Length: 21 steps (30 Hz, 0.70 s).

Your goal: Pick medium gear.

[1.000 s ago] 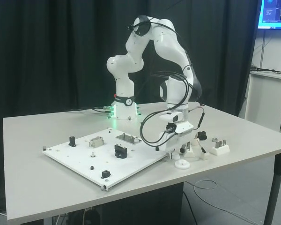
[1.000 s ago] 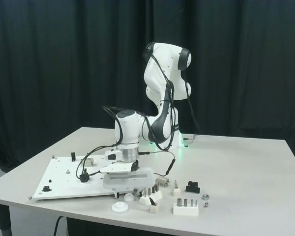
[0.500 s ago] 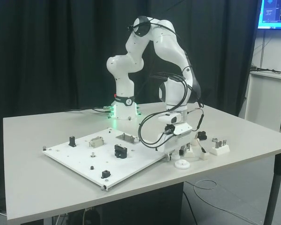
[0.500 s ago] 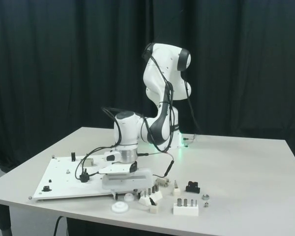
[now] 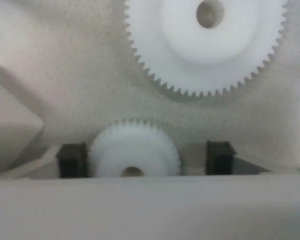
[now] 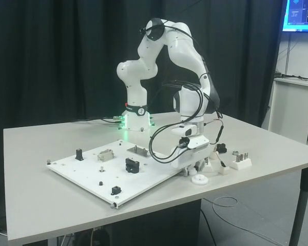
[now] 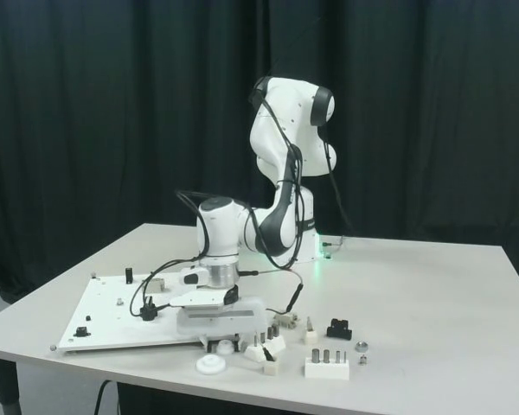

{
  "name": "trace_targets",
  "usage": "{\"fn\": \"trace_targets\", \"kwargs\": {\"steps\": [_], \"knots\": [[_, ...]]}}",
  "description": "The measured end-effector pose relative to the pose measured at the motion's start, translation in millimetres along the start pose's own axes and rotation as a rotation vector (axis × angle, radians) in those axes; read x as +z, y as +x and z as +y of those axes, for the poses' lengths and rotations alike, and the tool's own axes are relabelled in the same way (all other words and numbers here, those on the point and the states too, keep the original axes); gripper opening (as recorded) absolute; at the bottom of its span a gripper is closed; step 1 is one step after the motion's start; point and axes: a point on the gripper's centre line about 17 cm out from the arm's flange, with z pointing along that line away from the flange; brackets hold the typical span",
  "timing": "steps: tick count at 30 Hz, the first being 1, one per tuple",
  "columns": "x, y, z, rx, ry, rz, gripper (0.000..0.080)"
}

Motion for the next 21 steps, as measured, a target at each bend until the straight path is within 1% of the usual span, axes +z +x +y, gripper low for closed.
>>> {"fn": "trace_targets", "kwargs": {"steps": [1, 10, 11, 16, 21], "knots": [[0.1, 0.3, 0.2, 0.0, 0.0, 0.0, 0.0497], [0.1, 3.4, 0.1, 0.011, 0.005, 0.008, 0.0497], [0.0, 3.6, 0.0, 0.013, 0.006, 0.008, 0.0396], [-1.9, 5.6, 0.1, 0.013, 0.007, 0.01, 0.0396], [-8.0, 7.5, -0.4, 0.018, 0.015, 0.01, 0.0396]]}}
